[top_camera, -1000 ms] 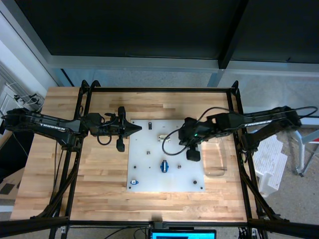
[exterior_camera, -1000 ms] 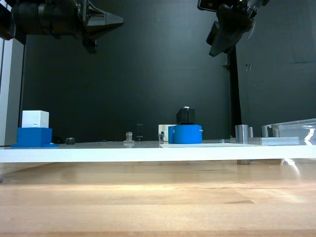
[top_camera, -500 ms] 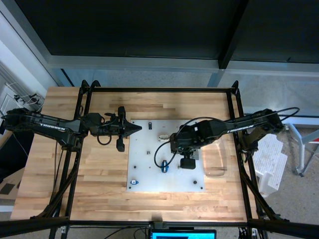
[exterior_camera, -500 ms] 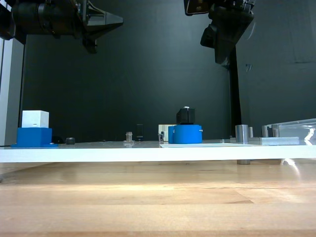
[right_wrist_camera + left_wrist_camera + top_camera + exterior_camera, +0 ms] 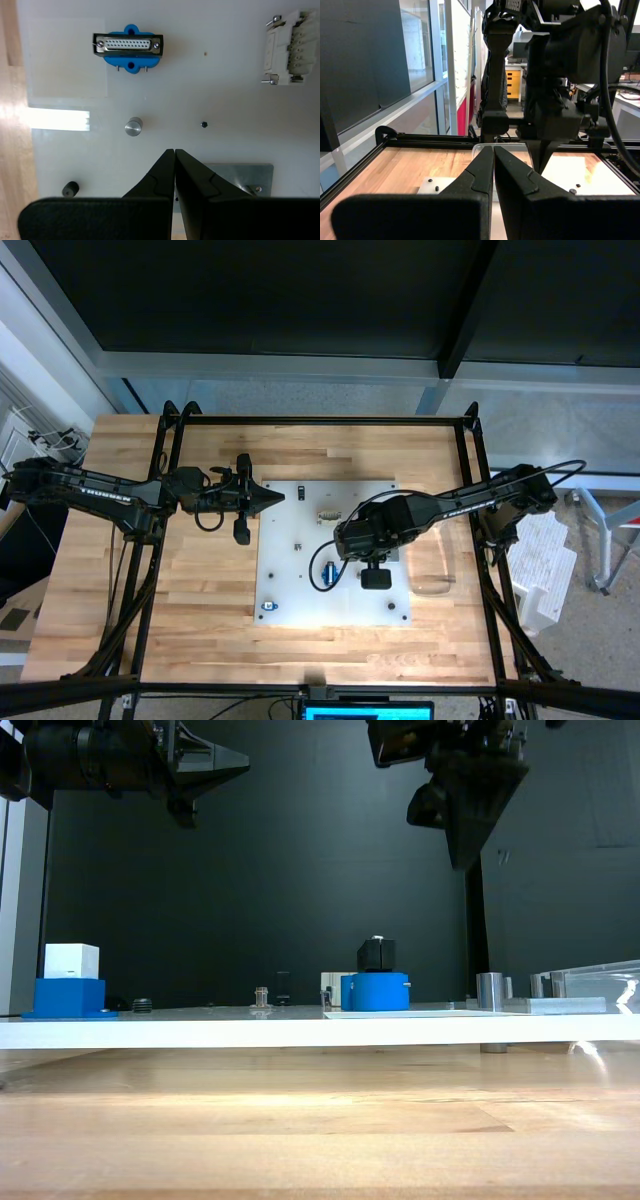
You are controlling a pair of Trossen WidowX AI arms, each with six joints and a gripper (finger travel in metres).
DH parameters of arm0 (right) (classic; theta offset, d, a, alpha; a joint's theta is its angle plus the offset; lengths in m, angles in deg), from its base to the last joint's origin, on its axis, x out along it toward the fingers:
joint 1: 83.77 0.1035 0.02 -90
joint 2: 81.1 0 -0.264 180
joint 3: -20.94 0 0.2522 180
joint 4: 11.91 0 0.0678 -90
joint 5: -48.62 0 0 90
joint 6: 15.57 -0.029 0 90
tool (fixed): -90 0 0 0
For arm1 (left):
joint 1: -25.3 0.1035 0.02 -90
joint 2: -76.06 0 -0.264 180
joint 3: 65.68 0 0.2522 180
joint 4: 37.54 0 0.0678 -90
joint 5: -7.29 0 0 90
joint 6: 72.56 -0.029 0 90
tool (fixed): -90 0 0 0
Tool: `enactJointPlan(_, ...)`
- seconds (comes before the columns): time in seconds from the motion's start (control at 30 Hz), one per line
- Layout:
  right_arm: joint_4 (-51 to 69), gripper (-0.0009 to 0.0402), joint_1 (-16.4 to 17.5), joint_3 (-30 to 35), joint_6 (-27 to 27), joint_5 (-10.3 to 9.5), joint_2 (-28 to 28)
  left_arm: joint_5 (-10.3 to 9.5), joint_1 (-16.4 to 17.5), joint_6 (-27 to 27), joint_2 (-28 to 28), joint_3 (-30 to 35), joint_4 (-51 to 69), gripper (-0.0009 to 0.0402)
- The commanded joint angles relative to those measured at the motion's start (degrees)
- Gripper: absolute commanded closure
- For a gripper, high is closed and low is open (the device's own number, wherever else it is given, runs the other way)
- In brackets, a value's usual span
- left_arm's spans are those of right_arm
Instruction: Remove the 16mm cylinder and place in the container
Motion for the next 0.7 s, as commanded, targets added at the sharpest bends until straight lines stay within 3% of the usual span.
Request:
enactJointPlan(0.03,-0.11,0.0393,0.13,-0.09,0.15,-0.15,0.98,0.02,0.0,0.0,0.02,0.0,0.02,0.0393)
enactJointPlan(0.7,-2.54,0.0393,1.07,-2.19,0.09,-0.04,1.22,0.02,0.02,0.0,0.02,0.0,0.02,0.0393)
